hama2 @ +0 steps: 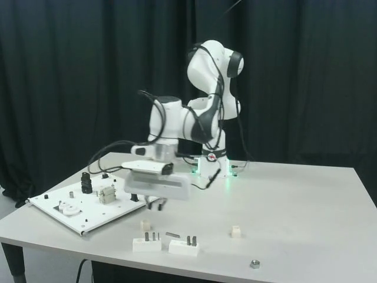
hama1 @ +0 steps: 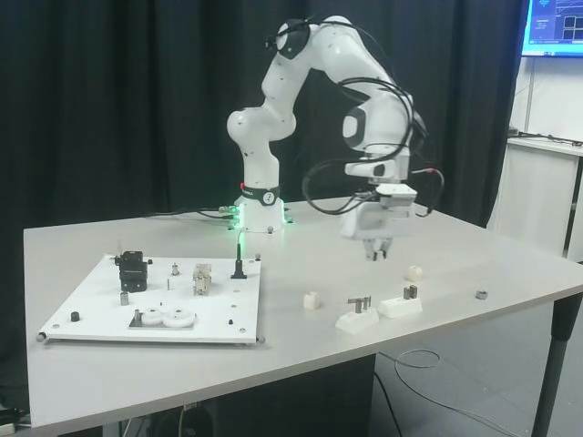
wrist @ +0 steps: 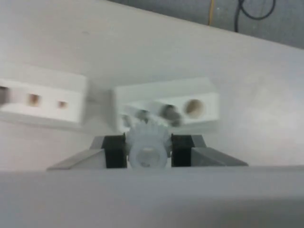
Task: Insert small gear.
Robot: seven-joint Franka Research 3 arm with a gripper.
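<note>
Landmark: the white assembly board (hama1: 159,300) lies flat near one end of the grey desk (hama1: 301,364); in the first room view it is at the far left, and everything below is placed from it.
On the board: a black fixture (hama1: 133,269) toward its back edge, two white gears (hama1: 166,317) side by side near its front edge, plus small pegs and blocks.
Arm base: behind the board's right corner, with green lights (hama1: 239,211) at its foot.
End effector (hama1: 376,250): right of the board, in the air above the desk, fingers pointing down; touches nothing but the gear.
End effector state: the black finger pads (wrist: 115,151) are drawn in narrow and press on both sides of the small gear (wrist: 147,148).
Small gear: white, toothed, pinched between the pads, held off the desk, well away from the board.
Below the end effector: two white holder blocks (hama1: 357,319) on the desk, right of the board, close together but apart; dark pegs (hama2: 151,236) stand in them.
Further right of the board: a small white cube (hama1: 414,271) and a dark nut (hama1: 481,294) lie loose.
</note>
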